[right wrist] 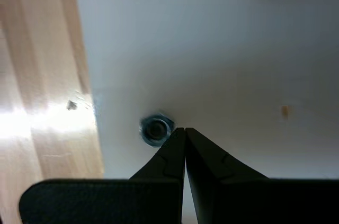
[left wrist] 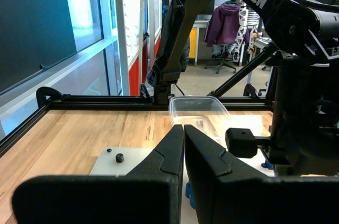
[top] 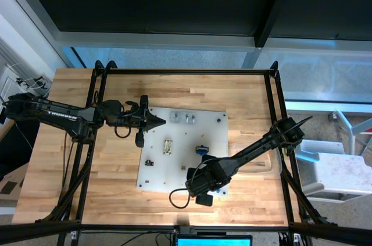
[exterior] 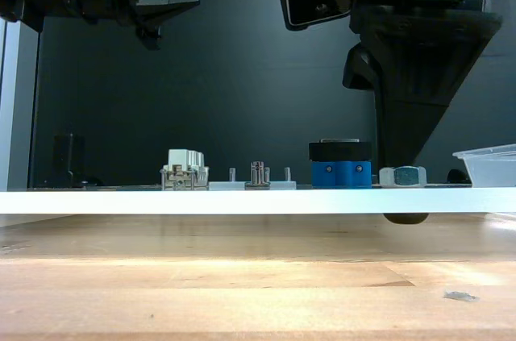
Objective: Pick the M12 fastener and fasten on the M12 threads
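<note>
Where the white board (top: 174, 161) runs out toward its near right edge, the silver M12 nut (exterior: 402, 175) sits on its stud. It lies flat and low against the board, with no ribs showing beneath it. Its bore axis stands upright, and its hexagon flats face out level all round; seen from the right wrist, the centre is dark. The nut is close to the board's edge, with bare wooden table (top: 87, 170) just past it, while plain white board opens on its other sides.

The right gripper (right wrist: 184, 130) points straight down with its two fingers pressed together and nothing between them. Their tips are just beside the nut, not around it. From the low view the tapered fingers come down directly over the nut, and from above the right arm hides it.

The left gripper (top: 152, 120) hovers high over the board's far left edge. It points right, its fingers also closed tip to tip and holding nothing.

Near the nut at table height:
- A blue block with a black cap (exterior: 340, 165) is just to its left.
- The clear tray (exterior: 488, 164) is to its right, off the board and partly under the right arm.
- A silver post (exterior: 258, 173) and a white connector (exterior: 185, 170) stand further left, well apart from the nut.
</note>
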Available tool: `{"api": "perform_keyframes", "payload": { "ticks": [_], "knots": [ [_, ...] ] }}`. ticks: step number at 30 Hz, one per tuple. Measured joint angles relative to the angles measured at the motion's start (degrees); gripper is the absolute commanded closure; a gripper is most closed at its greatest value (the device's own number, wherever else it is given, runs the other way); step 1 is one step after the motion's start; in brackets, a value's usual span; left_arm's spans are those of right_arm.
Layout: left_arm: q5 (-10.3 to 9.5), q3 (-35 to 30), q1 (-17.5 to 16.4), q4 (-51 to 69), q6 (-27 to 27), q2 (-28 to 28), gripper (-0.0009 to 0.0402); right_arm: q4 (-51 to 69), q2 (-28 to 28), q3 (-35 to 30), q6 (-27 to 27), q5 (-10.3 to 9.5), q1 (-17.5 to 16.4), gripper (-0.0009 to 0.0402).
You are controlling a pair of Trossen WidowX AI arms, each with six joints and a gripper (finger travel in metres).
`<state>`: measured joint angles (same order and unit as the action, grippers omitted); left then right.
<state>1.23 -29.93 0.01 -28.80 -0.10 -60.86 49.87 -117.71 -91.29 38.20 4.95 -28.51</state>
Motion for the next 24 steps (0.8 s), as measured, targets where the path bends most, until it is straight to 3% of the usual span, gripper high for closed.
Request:
{"api": "perform_keyframes", "payload": {
  "ticks": [14, 20, 23, 24],
  "knots": [
    [0.0, 0.0, 0.0, 0.0, 0.0, 0.0, 0.0393, -0.7, 0.0, 0.6, 1.6, -0.46, 0.0, 0.0393],
    [0.02, 0.0, 0.0, 0.0, 0.0, 0.0, 0.0393, -0.6, 0.0, 0.6, 1.6, -6.21, 0.2, 0.0393],
    [0.0, 0.0, 0.0, 0.0, 0.0, 0.0, 0.0393, -0.5, 0.0, 0.7, 1.5, -11.26, 0.0, 0.0393],
    [0.0, 0.0, 0.0, 0.0, 0.0, 0.0, 0.0393, -0.5, 0.0, 0.7, 1.5, -12.11, -0.2, 0.0393]
  ]
}}
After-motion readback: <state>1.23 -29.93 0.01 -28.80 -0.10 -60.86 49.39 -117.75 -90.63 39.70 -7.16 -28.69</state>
